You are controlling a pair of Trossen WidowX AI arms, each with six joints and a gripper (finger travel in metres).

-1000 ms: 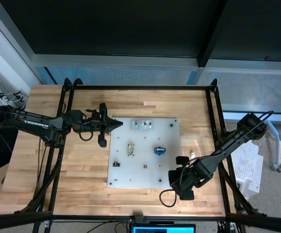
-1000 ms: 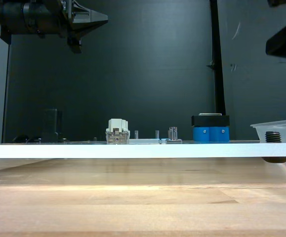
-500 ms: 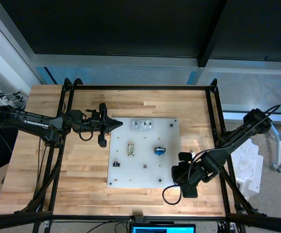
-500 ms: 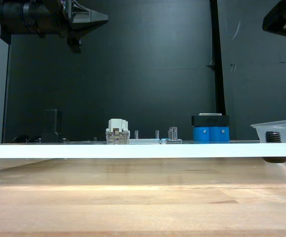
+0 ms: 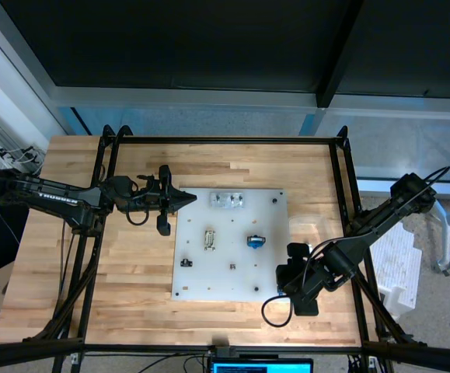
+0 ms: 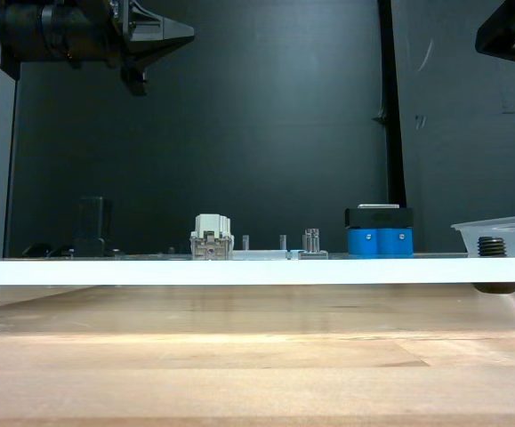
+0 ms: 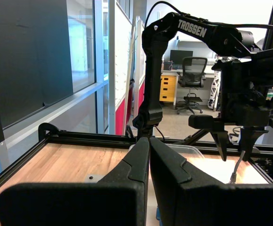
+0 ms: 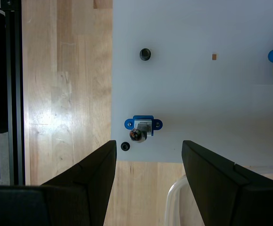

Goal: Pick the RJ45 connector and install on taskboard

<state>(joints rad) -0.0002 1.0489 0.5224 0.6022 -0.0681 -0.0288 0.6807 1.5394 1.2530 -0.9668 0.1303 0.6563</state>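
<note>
— What's in the clear tray (image 6: 499, 224)?
— 1 black threaded piece (image 6: 491, 245), it seems. I cannot spot the RJ45 connector.
— And the bench (image 5: 131, 272)?
— Wood, carrying the white taskboard (image 5: 209, 280). The left gripper (image 5: 187, 199) hangs pressed together over its far left corner. The right gripper (image 8: 148, 143) is spread, empty, above its near right edge.

Robotics lab, black-framed wooden workbench (image 5: 131, 295), office chair (image 7: 193, 75), yellow drawers (image 7: 167, 89), glass partitions (image 7: 82, 52)
</note>
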